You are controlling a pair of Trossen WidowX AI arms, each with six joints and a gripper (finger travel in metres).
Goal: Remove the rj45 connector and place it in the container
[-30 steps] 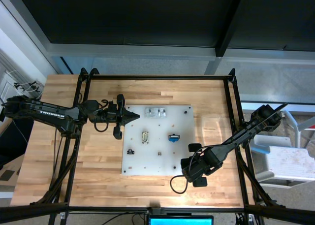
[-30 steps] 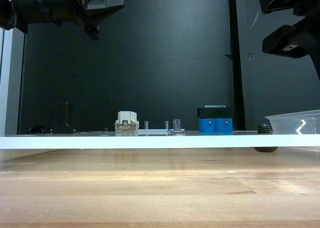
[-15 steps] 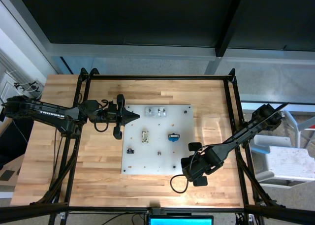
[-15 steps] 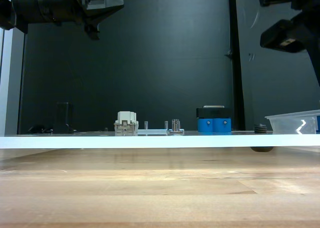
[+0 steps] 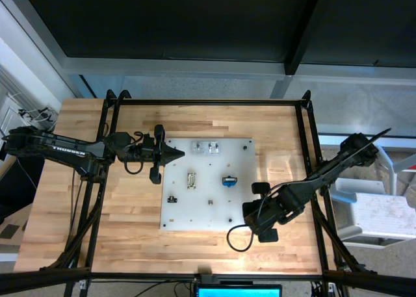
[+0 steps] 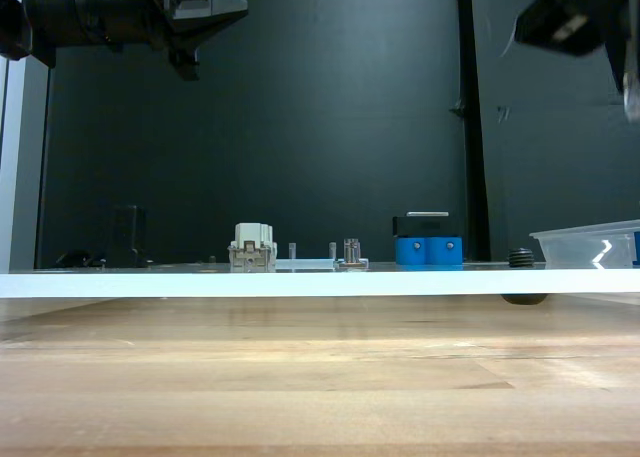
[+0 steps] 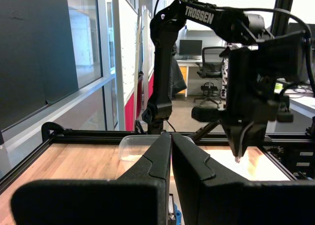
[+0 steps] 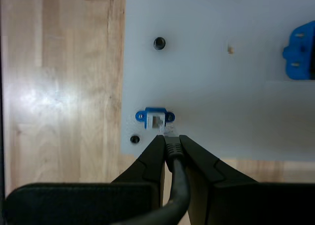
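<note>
– Black boot, clear plug tip: is that the rj45 connector (image 8: 171,147) in the right hand (image 8: 170,138)?

– Yes. The right hand's fingers are clamped on the black boot, and the cable (image 5: 235,240) runs back from it in a loop over the table (image 5: 195,251). The plug tip lies just beside the blue socket (image 8: 155,118) on the white board (image 8: 221,77). It appears to be out of the socket, though the gap between them is too fine to confirm.

– How will it handle?

– Probably light, rigid at the plug and limp along the cable. The plastic latch is likely fragile, so the boot is the sounder place to hold. The cable's drag may twist the plug in the grip.

– Where is the container (image 5: 281,164)?

– On the table beside the board's right edge, near the right hand, which hangs over the board's near right corner. Its clear walls are faint from above, and the low view cuts it off at the frame's edge.

– And the left hand (image 5: 175,153)?

– Raised over the board's left edge, fingers together, holding nothing.

– What is hidden?

– The latch and the contact faces of the fingers. In the low view the right hand is largely cut off.
</note>
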